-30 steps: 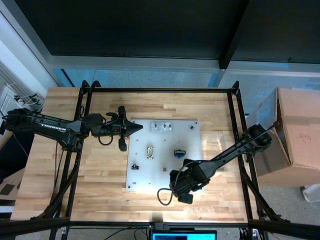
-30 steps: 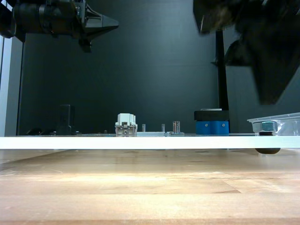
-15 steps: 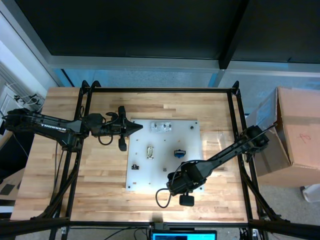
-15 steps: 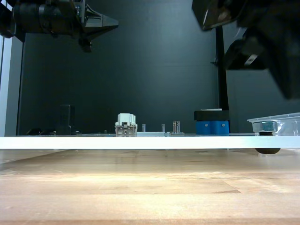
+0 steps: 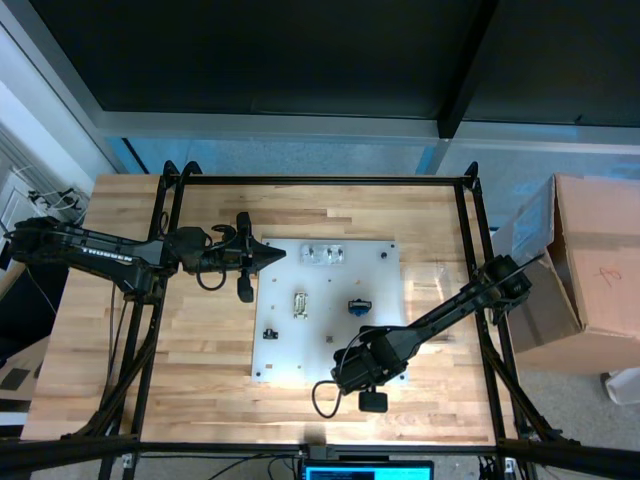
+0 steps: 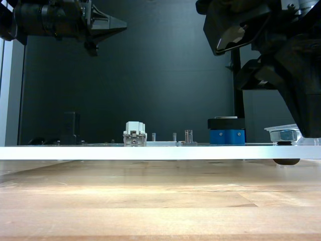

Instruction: Unfasten the M12 nut and place it in the container

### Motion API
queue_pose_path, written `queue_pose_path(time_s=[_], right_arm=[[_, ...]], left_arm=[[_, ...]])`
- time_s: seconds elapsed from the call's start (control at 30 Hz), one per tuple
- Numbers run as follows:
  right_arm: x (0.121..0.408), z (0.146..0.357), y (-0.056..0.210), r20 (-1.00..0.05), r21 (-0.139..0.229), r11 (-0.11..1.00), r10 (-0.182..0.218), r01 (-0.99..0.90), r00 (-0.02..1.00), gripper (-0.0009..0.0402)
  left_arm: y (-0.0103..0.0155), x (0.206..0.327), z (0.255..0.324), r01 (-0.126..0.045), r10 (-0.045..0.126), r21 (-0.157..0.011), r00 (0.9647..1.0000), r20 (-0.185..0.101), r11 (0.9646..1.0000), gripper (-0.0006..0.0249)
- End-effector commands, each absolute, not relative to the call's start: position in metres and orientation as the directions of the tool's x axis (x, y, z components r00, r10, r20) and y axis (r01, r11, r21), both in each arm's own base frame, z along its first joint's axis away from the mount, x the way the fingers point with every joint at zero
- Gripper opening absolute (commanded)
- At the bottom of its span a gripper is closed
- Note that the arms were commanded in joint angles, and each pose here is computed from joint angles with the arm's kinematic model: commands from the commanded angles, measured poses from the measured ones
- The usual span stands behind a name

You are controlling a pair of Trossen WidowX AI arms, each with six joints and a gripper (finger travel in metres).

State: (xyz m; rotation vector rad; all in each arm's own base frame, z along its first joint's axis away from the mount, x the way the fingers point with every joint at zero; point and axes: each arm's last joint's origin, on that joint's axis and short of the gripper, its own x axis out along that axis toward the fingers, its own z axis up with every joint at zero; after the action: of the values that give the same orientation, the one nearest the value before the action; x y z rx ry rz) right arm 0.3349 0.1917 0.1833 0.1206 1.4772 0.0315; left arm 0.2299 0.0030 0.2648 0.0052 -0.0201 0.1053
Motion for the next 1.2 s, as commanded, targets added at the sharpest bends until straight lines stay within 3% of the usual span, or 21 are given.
queue_pose_path(time_s=[0.03, 0.5, 0.53, 0.57, 0.63, 0.7, 0.9, 0.97, 1.1, 1.2], right_arm=[[0.335, 0.183, 0.191, -0.992, 0.074, 0.996, 0.068, 0.055, 0.106, 0.0], [0.336, 0.183, 0.19, -0.992, 0.061, 0.996, 0.054, 0.058, 0.114, 0.0], [0.336, 0.183, 0.189, -0.992, 0.048, 0.997, 0.041, 0.059, 0.117, 0.0], [0.335, 0.183, 0.187, -0.992, 0.001, 0.997, -0.009, 0.073, 0.129, 0.0], [0.332, 0.187, 0.181, -0.975, -0.123, 0.978, -0.15, 0.167, 0.163, 0.0], [0.329, 0.192, 0.177, -0.961, -0.174, 0.962, -0.212, 0.21, 0.175, 0.0], [0.325, 0.203, 0.175, -0.965, -0.152, 0.966, -0.191, 0.209, 0.178, 0.0], [0.324, 0.206, 0.176, -0.971, -0.13, 0.97, -0.167, 0.206, 0.173, 0.0], [0.324, 0.213, 0.178, -0.981, -0.061, 0.978, -0.095, 0.199, 0.167, 0.0], [0.325, 0.22, 0.181, -0.988, 0.021, 0.982, -0.008, 0.186, 0.156, 0.0]], left_arm=[[0.003, 0.23, 0.265, -0.105, 0.105, 0.004, 0.9943, 0.021, 0.9945, 0.0], [0.003, 0.23, 0.265, -0.105, 0.105, 0.004, 0.9943, 0.021, 0.9945, 0.0], [0.0031, 0.23, 0.265, -0.105, 0.105, 0.004, 0.9942, 0.021, 0.9944, 0.0], [0.003, 0.23, 0.265, -0.105, 0.105, 0.004, 0.9943, 0.021, 0.9945, 0.0], [0.003, 0.23, 0.265, -0.105, 0.105, 0.004, 0.9943, 0.021, 0.9945, 0.0], [0.003, 0.23, 0.265, -0.105, 0.105, 0.004, 0.9943, 0.021, 0.9945, 0.0], [0.0031, 0.23, 0.2651, -0.105, 0.105, 0.004, 0.9942, 0.022, 0.9944, 0.0], [0.003, 0.23, 0.2652, -0.105, 0.105, 0.004, 0.9943, 0.022, 0.9945, 0.0], [0.003, 0.23, 0.2649, -0.105, 0.105, 0.004, 0.9943, 0.02, 0.9945, 0.0], [0.003, 0.23, 0.2654, -0.105, 0.105, 0.004, 0.9942, 0.024, 0.9945, 0.0]])
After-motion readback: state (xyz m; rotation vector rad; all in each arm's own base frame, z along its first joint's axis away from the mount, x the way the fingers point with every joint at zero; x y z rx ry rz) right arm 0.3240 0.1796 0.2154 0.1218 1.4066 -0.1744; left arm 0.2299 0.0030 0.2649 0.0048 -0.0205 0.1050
